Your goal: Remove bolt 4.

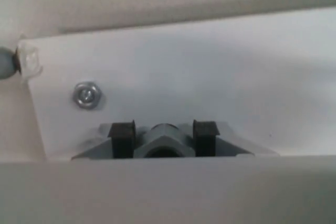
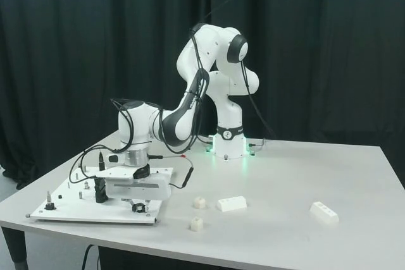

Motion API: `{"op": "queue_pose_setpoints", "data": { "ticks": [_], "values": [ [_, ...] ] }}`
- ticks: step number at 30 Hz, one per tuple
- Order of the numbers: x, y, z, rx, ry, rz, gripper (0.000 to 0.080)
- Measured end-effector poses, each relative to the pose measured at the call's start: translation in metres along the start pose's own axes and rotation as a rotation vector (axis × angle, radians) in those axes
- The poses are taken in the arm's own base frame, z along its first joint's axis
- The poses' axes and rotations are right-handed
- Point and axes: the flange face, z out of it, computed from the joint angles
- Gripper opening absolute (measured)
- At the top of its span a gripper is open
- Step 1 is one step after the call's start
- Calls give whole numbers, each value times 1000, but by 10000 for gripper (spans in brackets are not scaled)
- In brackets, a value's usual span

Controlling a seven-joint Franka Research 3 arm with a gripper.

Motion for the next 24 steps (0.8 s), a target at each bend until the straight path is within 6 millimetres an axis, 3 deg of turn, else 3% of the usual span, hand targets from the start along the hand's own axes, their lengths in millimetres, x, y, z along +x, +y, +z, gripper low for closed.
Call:
{"op": "queue_pose_setpoints", "data": {
  "ticks": [16, 24],
  "values": [
    [0, 1, 0, 3, -5, -263, 232],
    [0, 1, 0, 9, -10, -523, 232]
  ]
}}
